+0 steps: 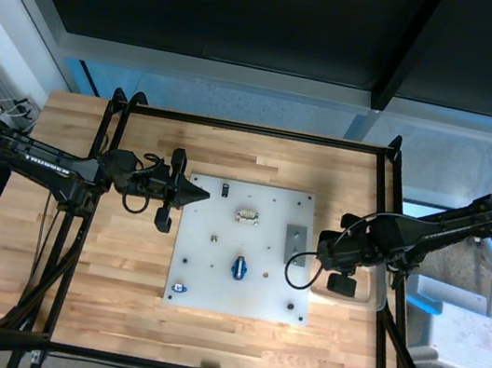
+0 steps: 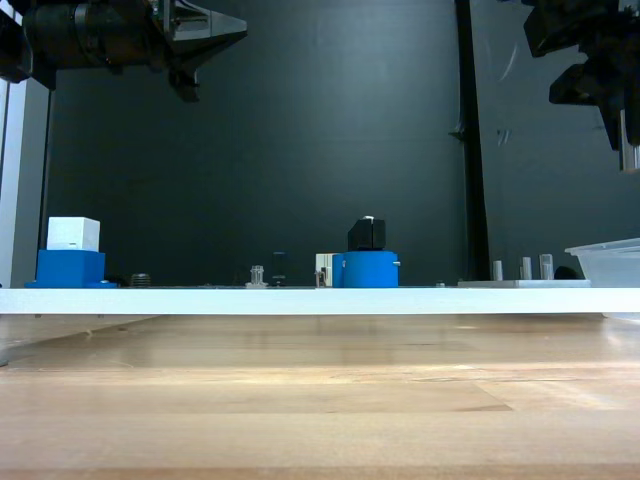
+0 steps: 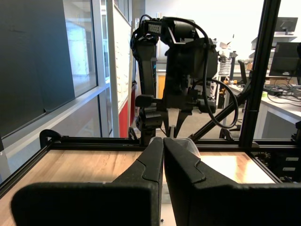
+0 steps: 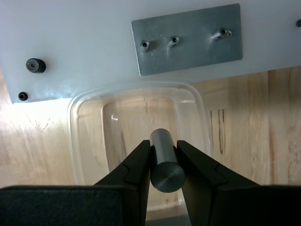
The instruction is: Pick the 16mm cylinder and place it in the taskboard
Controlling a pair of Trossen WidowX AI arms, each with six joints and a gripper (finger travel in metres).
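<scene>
Where the high view looks down, the right gripper (image 1: 341, 281) hangs over the clear plastic tray (image 1: 374, 300) just beside the large white square taskboard (image 1: 212, 273). The left gripper (image 1: 199, 193) sits at the board's left edge.

Low view: both grippers well above the table.

Left wrist view: fingers pressed together, holding nothing.

Right wrist view: fingers pinch the grey metal 16mm cylinder (image 4: 167, 175) above the tray.

Pick judged done. Next: carry it over the board and line it up with a fitting hole.

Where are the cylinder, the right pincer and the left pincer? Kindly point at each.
cylinder (image 4: 167, 177): right wrist view, flat end face.
right pincer (image 4: 163, 145): right wrist view, between fingertips, shut on cylinder above clear tray (image 4: 74, 141).
left pincer (image 1: 203, 194): high view, closed tips, near taskboard's (image 1: 207, 277) left edge.
</scene>
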